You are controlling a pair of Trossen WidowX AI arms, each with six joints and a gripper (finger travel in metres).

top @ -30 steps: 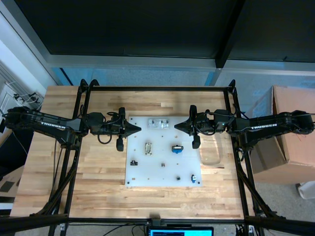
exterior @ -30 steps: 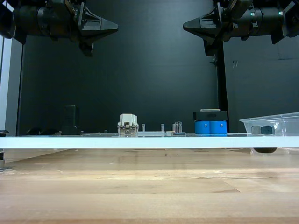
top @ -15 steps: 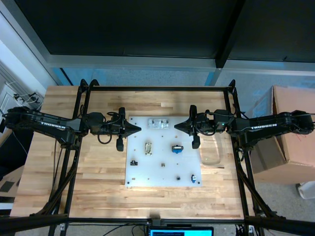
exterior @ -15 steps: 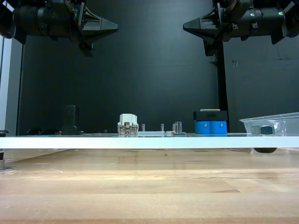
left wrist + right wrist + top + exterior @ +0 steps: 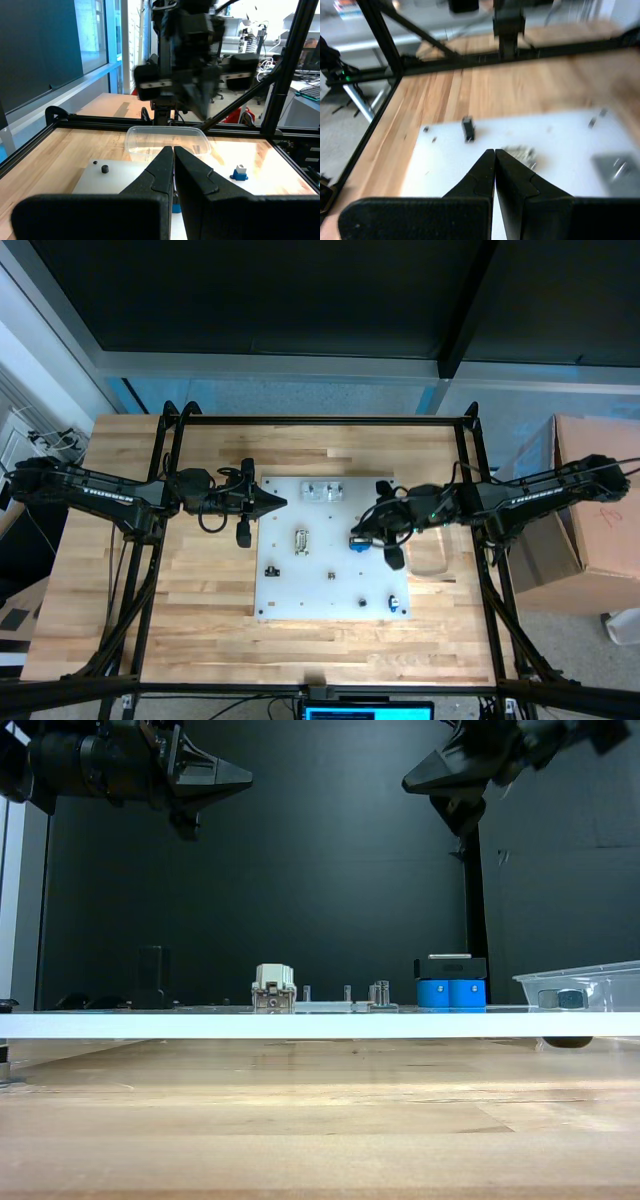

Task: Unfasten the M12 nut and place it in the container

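Wood worktop (image 5: 200, 620) carries white board (image 5: 300, 595). Clear container (image 5: 432, 558) sits on worktop just off board's right edge. Left claw (image 5: 283, 503) hangs high over board's far-left edge, fingers pressed together. Right claw (image 5: 355, 536) is high over board's right half, above blue block (image 5: 450, 992), tilted down, fingers pressed together. Silver M12 nut (image 5: 393, 602) sits on its stud nr board's near-right corner, well apart from both claws.
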